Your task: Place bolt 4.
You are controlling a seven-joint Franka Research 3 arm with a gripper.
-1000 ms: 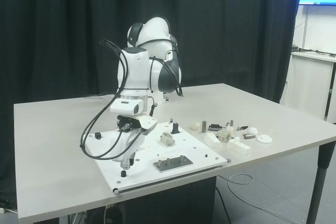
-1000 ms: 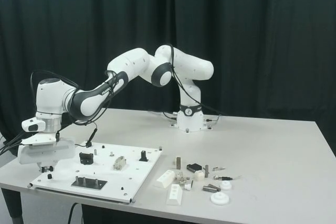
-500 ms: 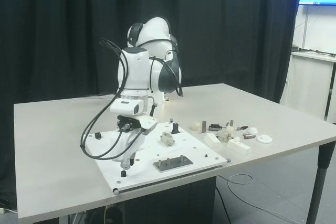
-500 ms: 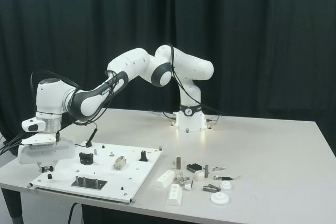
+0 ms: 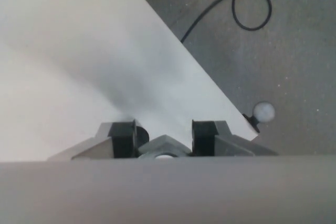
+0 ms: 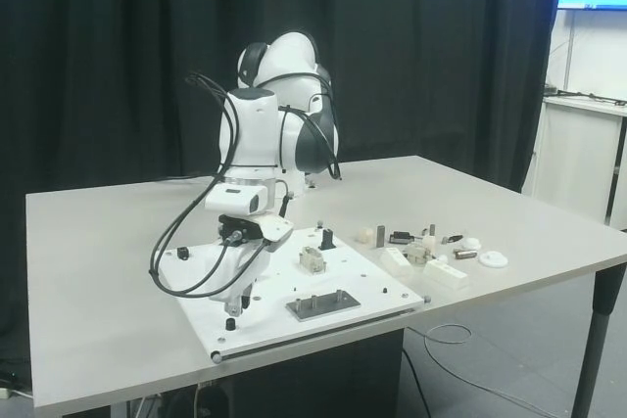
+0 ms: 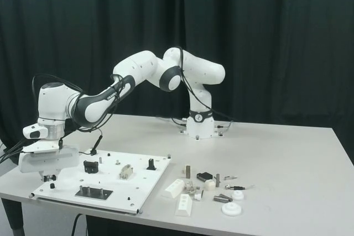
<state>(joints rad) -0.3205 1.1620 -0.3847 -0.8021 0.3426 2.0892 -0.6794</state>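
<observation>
Bolt 4 [image 6: 231, 323] is a small black bolt standing upright near the front left corner of the white board [image 6: 323, 276]. It also shows as bolt 4 [image 7: 52, 185] in the second room view. My gripper [image 6: 233, 308] points straight down over it. In the wrist view the bolt's grey head [image 5: 164, 148] fills the narrow gap of the gripper [image 5: 164, 140]. The black fingertips [image 5: 124, 139] sit close against both sides of the head. The gripper looks shut on the bolt.
The white board [image 7: 138, 178] carries a grey plate with two pins [image 6: 317, 304], a small metal block [image 6: 312, 259] and a black peg [image 6: 326, 238]. Several loose white and grey parts [image 6: 431, 256] lie on the table to its right. A board corner knob [image 5: 262, 113] and a floor cable [image 5: 252, 9] show beyond the table edge.
Almost nothing has changed. The hand sits a trifle higher over the board's corner, and the bolt is at the same spot.
</observation>
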